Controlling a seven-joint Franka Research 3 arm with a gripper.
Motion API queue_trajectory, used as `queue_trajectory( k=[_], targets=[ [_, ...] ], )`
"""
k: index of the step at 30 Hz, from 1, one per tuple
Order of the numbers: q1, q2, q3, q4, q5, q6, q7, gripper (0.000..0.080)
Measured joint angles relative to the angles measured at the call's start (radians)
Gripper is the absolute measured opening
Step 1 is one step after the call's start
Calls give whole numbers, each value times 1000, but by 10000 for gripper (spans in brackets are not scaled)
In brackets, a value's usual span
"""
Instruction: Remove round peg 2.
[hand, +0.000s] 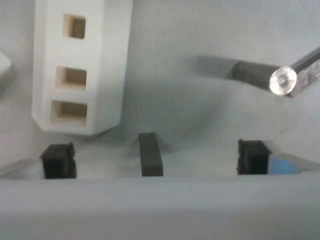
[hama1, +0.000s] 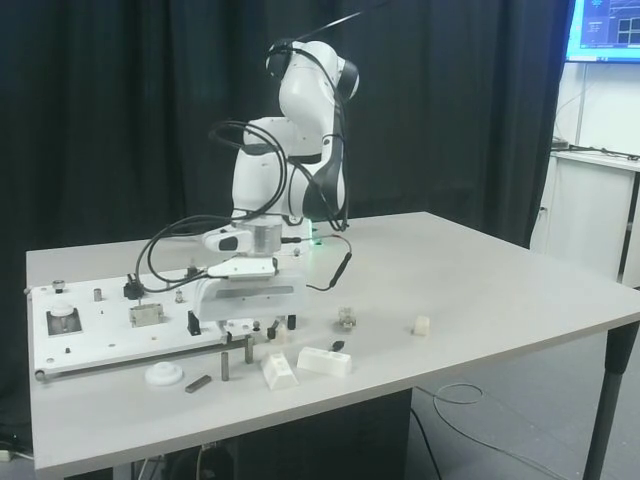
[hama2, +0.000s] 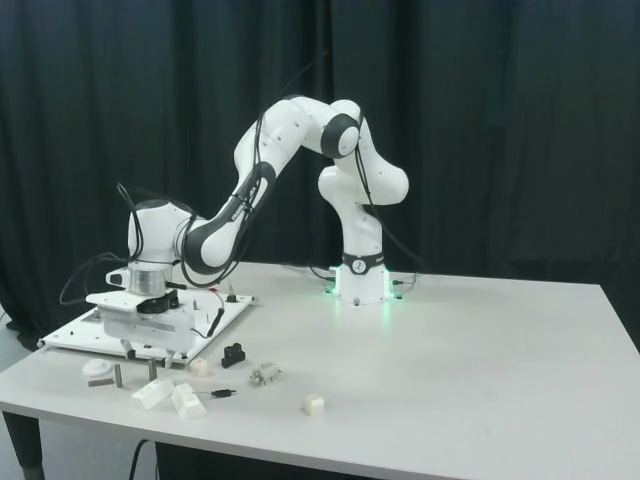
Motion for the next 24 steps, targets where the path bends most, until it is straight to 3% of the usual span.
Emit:
queue_trajectory(
  k=[3, 4, 24],
  targets=[
    [0, -2, -1, 10, 0, -5, 0, 612],
    [0, -2, -1, 13, 0, -9, 0, 752],
    [0, -6, -16, 72, 0, -100, 0, 800]
  ],
)
